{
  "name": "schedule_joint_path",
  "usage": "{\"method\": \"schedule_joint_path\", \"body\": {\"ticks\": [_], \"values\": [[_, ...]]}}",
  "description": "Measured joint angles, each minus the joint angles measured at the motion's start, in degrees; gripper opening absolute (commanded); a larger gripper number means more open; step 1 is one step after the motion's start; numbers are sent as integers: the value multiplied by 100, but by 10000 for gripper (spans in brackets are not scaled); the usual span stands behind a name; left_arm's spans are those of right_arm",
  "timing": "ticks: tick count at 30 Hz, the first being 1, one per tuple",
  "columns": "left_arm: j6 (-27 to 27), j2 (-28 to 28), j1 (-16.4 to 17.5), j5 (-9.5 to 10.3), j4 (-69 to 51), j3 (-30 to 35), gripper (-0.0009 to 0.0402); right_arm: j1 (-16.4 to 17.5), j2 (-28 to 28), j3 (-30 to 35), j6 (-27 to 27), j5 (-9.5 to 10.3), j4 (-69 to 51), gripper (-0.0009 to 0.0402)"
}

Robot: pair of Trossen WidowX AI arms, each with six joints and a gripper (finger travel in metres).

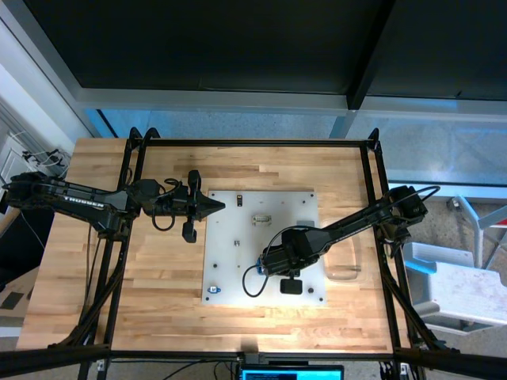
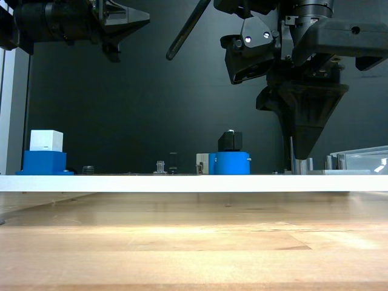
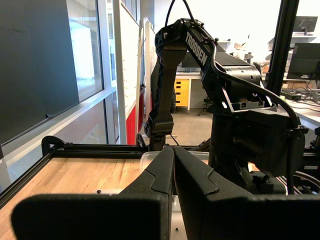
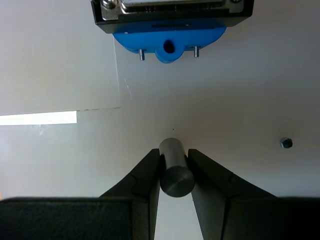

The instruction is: Pick the 16mm cylinder and place it in the taskboard

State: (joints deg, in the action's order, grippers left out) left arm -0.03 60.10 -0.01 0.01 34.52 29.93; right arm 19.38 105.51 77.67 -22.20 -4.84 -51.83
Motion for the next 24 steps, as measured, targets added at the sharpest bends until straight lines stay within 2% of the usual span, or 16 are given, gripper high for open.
{"method": "schedule_joint_path", "body": {"ticks": [19,24], "values": [[0,0,0,2,0,2,0,-2,0,-321,0,7,389,32],[0,0,0,2,-2,0,0,-2,0,-341,0,15,420,51]]}}
